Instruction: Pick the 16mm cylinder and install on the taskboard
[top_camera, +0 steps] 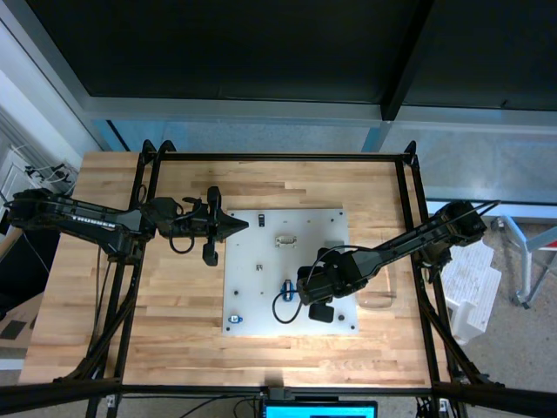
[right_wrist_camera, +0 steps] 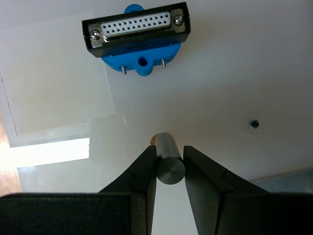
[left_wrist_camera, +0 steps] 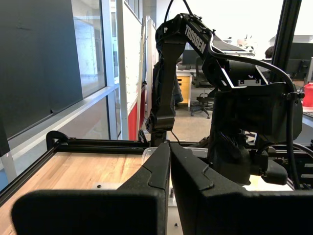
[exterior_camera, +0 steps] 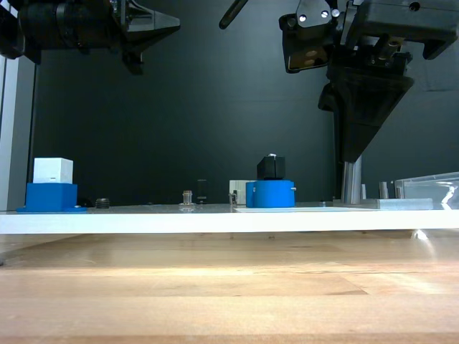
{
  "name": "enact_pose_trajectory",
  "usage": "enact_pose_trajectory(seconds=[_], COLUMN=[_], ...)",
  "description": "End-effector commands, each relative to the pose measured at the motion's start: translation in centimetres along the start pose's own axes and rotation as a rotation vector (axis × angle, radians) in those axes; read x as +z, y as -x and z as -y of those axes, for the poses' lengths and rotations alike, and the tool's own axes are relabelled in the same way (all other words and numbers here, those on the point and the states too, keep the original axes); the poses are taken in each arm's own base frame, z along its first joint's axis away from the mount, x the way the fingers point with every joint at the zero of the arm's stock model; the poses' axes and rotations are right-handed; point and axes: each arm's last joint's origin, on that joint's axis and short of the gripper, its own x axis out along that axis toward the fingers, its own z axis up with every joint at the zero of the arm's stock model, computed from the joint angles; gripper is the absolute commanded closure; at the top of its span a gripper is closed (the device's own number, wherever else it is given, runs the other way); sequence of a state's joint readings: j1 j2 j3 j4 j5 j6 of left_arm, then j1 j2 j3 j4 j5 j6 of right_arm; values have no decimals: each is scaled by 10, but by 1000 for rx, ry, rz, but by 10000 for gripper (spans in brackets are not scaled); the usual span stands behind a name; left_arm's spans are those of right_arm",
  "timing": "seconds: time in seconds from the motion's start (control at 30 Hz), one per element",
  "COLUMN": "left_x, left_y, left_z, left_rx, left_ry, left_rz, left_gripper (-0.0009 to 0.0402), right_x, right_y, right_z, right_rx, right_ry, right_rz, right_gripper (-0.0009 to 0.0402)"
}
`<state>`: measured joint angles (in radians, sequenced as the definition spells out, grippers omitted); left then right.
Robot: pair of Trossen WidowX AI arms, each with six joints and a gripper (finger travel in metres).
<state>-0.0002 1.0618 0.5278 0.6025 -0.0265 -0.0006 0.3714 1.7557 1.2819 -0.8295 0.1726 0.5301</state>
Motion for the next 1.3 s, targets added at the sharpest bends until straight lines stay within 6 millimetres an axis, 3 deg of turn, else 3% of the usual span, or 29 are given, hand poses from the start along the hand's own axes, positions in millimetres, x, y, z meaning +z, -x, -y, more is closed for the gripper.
enact_pose_trajectory(seconds=[0.03,1.3], left_x=[0,0], left_y=[0,0], left_z=[0,0], left_rx=[0,0], left_ry=[0,0], left_rz=[0,0], left_gripper=[393,393], right_x=[-1,-14], right_y=[-1,-17], right_z=[-1,-4], right_rx=[1,21], right_ry=[16,37], right_rz=[0,0], right_gripper=[389,389])
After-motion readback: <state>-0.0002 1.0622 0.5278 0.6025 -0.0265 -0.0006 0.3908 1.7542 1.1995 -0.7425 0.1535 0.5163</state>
